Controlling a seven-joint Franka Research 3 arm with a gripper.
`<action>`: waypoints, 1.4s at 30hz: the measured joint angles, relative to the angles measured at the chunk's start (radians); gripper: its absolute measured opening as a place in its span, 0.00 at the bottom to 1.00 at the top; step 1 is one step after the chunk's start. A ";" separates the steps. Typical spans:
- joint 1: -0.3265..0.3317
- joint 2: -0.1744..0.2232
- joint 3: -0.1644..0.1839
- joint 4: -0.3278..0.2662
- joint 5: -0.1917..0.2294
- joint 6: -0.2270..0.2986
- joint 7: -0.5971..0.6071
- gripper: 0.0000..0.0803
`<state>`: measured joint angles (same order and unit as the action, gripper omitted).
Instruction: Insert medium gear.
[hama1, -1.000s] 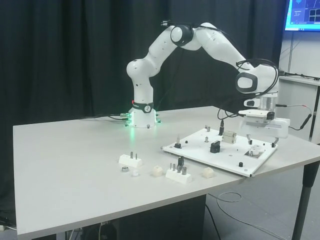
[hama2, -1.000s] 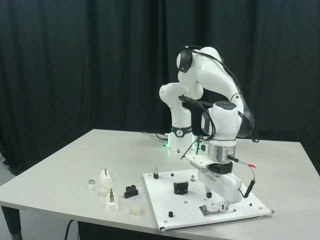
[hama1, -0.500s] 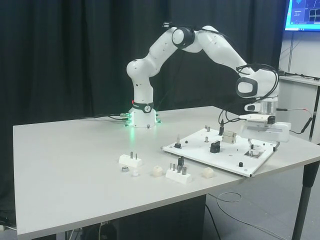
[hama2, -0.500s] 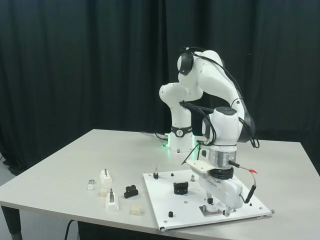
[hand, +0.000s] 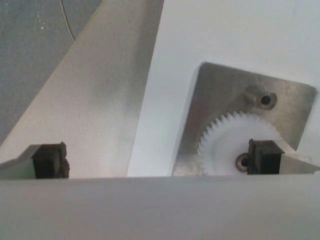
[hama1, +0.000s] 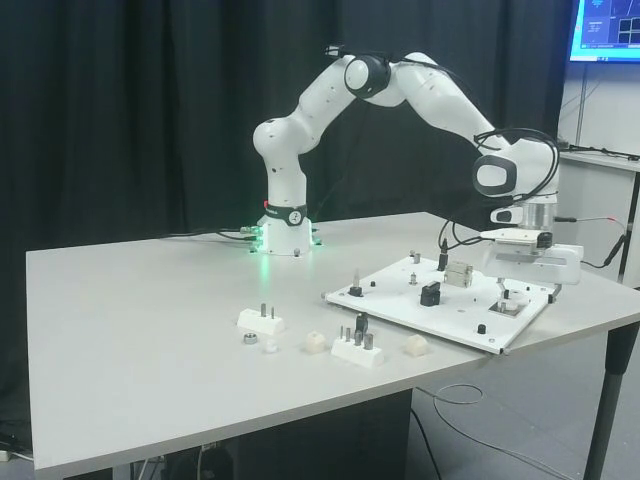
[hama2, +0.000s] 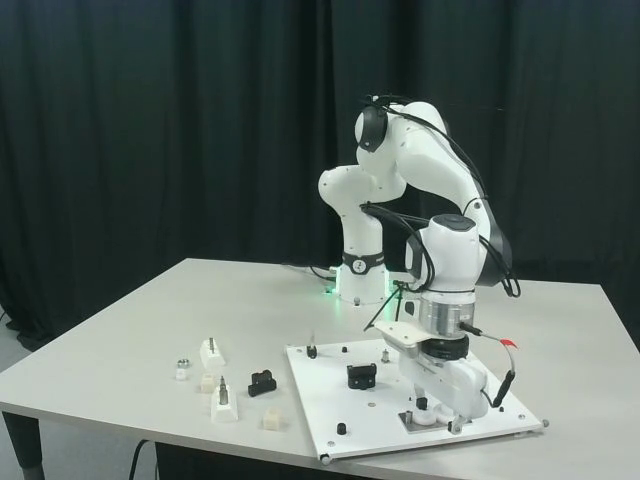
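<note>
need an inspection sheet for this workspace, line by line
surface: grey table carries a white board near its edge.
job's things: white gear lies on a grey metal plate set in the board; beside the gear, a free peg stands on the plate.
clutter: small white blocks with pins and loose small parts on the table beside the board; black parts on the board.
gripper: gripper open, low over the plate, one fingertip over the gear's hub, the other off the board.
cables: black cables run along the arm; one loop hangs below the table.
surroundings: black curtain; a screen at one corner.
</note>
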<state>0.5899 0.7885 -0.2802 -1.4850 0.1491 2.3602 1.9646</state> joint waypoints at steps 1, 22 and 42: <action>0.000 0.001 0.000 0.002 0.000 0.000 0.000 1.00; 0.003 0.011 0.000 0.018 0.000 0.000 0.000 1.00; 0.004 0.011 0.000 0.021 0.000 -0.011 0.011 1.00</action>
<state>0.5940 0.8000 -0.2805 -1.4639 0.1490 2.3489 1.9753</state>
